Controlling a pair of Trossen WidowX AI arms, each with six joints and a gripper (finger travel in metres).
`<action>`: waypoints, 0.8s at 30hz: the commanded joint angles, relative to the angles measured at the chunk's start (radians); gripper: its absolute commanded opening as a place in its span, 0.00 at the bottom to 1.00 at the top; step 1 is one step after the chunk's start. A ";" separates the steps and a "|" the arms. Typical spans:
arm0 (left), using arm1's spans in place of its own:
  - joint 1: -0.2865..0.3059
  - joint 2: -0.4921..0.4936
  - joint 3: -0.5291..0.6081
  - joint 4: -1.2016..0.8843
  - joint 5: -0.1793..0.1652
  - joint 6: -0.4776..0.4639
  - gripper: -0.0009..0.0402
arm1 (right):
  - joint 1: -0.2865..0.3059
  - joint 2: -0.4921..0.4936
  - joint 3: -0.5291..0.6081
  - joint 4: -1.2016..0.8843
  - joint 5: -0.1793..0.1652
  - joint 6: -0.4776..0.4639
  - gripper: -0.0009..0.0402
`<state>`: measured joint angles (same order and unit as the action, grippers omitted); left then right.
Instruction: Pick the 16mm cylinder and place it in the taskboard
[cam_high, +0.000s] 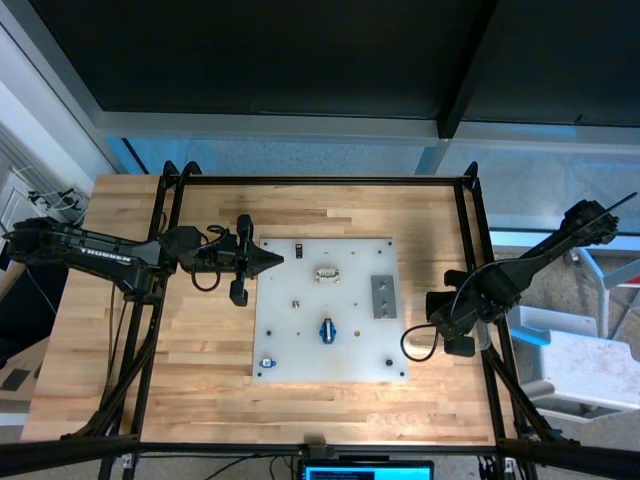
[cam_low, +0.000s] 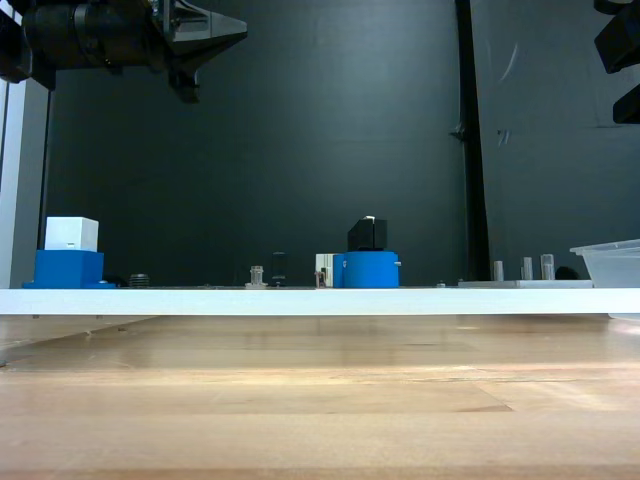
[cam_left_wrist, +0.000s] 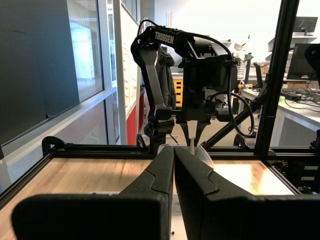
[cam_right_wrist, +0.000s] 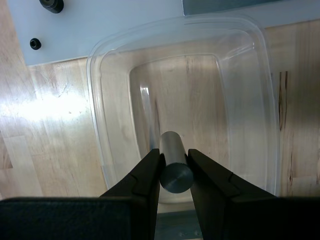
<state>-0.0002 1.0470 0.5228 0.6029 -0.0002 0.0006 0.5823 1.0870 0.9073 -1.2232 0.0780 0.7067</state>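
The right gripper (cam_right_wrist: 174, 159) was clamped on the cylinder (cam_right_wrist: 175, 169), its axis running along the jaws, above the tray (cam_right_wrist: 97, 125). The board (cam_right_wrist: 105, 27) lay just ahead. The left gripper (cam_left_wrist: 173, 152), closed, hovered across the board.

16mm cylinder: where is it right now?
Right wrist view: the 16mm cylinder is clamped in the right claw over the clear tray, beside the taskboard at its right edge. The left claw, shut, hovers above its left edge.

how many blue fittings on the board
2 on the taskboard: one blue fitting near its middle, a smaller one at its near left corner; left gripper hangs shut over its left edge; right gripper grips the 16mm cylinder over the clear tray.
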 joint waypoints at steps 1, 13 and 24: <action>0.000 0.000 0.000 0.000 0.000 0.000 0.02 | 0.000 0.001 0.000 0.001 0.000 -0.001 0.09; 0.000 0.000 0.000 0.000 0.000 0.000 0.02 | -0.002 0.004 0.000 0.026 0.001 -0.017 0.09; 0.000 0.000 0.000 0.000 0.000 0.000 0.02 | -0.030 0.066 0.027 0.056 0.000 -0.057 0.09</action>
<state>-0.0002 1.0473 0.5228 0.6029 -0.0002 0.0006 0.5568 1.1412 0.9230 -1.1603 0.0780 0.6632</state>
